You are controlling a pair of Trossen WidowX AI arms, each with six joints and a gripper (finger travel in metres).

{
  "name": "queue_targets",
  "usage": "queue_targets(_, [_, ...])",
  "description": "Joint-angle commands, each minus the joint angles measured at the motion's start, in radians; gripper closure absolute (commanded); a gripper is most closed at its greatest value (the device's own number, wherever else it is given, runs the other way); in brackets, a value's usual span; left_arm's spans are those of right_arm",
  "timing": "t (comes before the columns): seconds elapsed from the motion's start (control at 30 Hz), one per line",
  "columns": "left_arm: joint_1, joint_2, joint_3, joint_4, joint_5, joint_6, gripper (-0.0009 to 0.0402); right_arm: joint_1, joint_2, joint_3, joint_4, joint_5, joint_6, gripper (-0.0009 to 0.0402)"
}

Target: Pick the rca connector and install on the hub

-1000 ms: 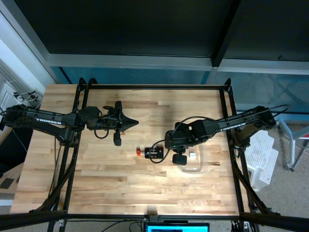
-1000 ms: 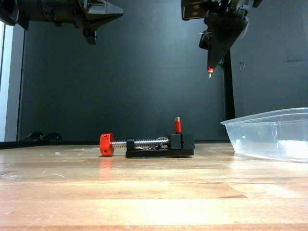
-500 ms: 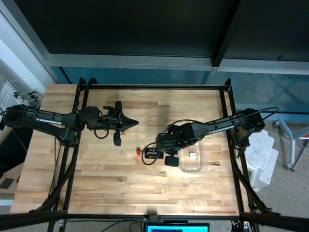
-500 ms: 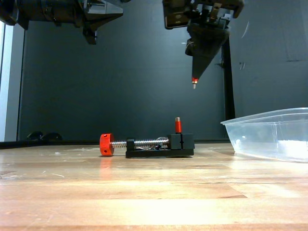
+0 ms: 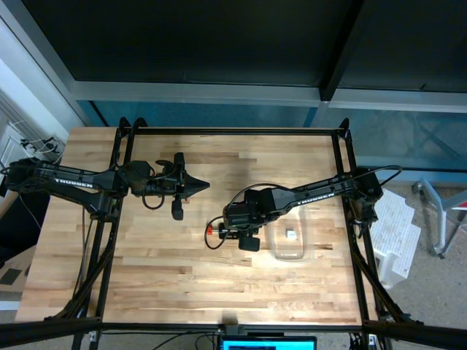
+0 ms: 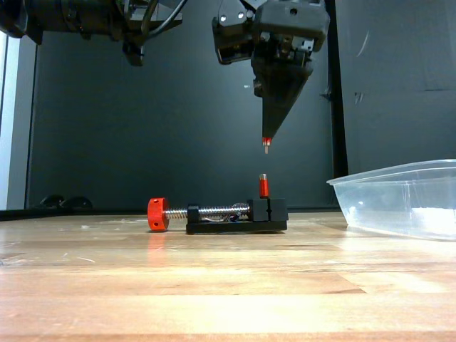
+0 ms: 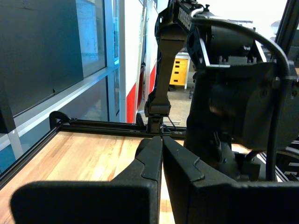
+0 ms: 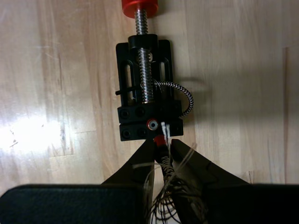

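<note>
Hovering my right gripper (image 6: 268,134) just above the hub (image 6: 239,216), I am clamping the connector (image 8: 160,138) between my fingertips. Its pin is pointing down at the red socket (image 6: 263,185), close to it but not touching.

In my wrist view the pin is showing slightly beside the socket's ring rather than over it, so I am judging a miss to be the main risk. Coming straight down from here, the pin could be landing on the hub's body, skidding and tilting in my grip.

The hub is looking unfastened on the table (image 6: 214,285), so a sideways push could be shifting it too. Loose strands (image 8: 174,184) trailing behind the connector could be snagging.

My left gripper (image 5: 203,184) is hanging well apart from all this, fingers together.
</note>
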Motion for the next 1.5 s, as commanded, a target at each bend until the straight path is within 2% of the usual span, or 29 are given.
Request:
queue_targets(0.03, [0.000, 0.000, 0.000, 0.000, 0.000, 0.000, 0.0393, 0.000, 0.011, -0.004, 0.001, 0.000, -0.003, 0.0393])
queue_targets(0.33, [0.000, 0.000, 0.000, 0.000, 0.000, 0.000, 0.0393, 0.000, 0.043, -0.004, 0.005, -0.001, -0.004, 0.0393])
queue_targets(0.83, [0.000, 0.000, 0.000, 0.000, 0.000, 0.000, 0.0393, 0.000, 0.043, -0.003, 0.019, -0.002, -0.004, 0.0393])
queue_targets(0.9, [0.000, 0.000, 0.000, 0.000, 0.000, 0.000, 0.0393, 0.000, 0.043, -0.003, 0.021, -0.017, -0.004, 0.0393])
queue_targets(1.5, [0.000, 0.000, 0.000, 0.000, 0.000, 0.000, 0.0393, -0.002, 0.043, -0.010, 0.040, -0.016, -0.004, 0.0393])
